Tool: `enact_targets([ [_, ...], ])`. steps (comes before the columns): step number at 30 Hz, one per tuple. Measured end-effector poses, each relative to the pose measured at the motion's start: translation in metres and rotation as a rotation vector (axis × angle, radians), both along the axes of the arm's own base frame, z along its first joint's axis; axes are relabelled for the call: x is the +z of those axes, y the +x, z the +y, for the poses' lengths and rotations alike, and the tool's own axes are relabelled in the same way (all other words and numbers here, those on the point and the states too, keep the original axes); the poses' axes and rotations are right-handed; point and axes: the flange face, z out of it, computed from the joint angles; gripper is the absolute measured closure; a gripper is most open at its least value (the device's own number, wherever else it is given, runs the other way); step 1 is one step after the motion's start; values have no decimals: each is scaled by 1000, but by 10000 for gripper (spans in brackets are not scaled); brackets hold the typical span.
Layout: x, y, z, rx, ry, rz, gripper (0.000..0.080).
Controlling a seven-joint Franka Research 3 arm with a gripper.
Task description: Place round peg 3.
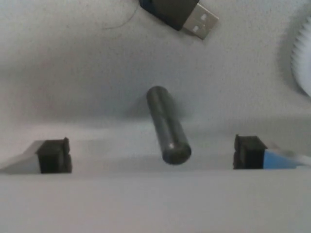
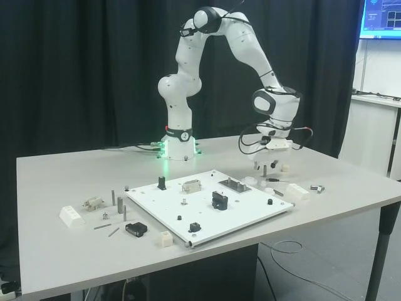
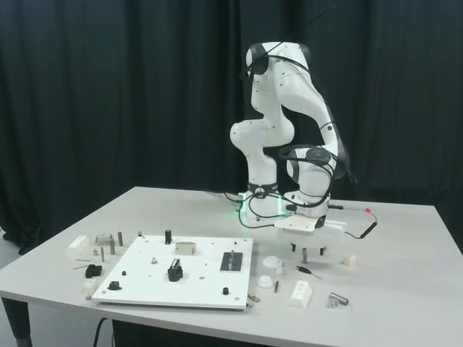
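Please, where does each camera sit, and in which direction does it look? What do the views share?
Wrist view: on the arm's wrist, looking down past the open hand at an upright peg and a USB plug; only the fingertips show.
First room view: beyond the table's front edge, facing the whole arm and white board.
Second room view: off another side, facing the whole arm.
Shared: both room views show arm, board and hand over the peg.

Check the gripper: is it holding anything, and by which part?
Nothing is held. The gripper is open, and the dark grey round peg sits between its fingers, touching neither.
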Motion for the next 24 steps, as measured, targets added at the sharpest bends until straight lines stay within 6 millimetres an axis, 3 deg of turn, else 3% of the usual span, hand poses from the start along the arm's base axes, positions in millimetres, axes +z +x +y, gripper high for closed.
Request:
enact_targets([
  [4, 5, 3, 2, 0, -3, 11, 121],
  [5, 7, 4, 3, 0, -3, 13, 27],
  [24, 50, 24, -3, -15, 2, 37, 3],
])
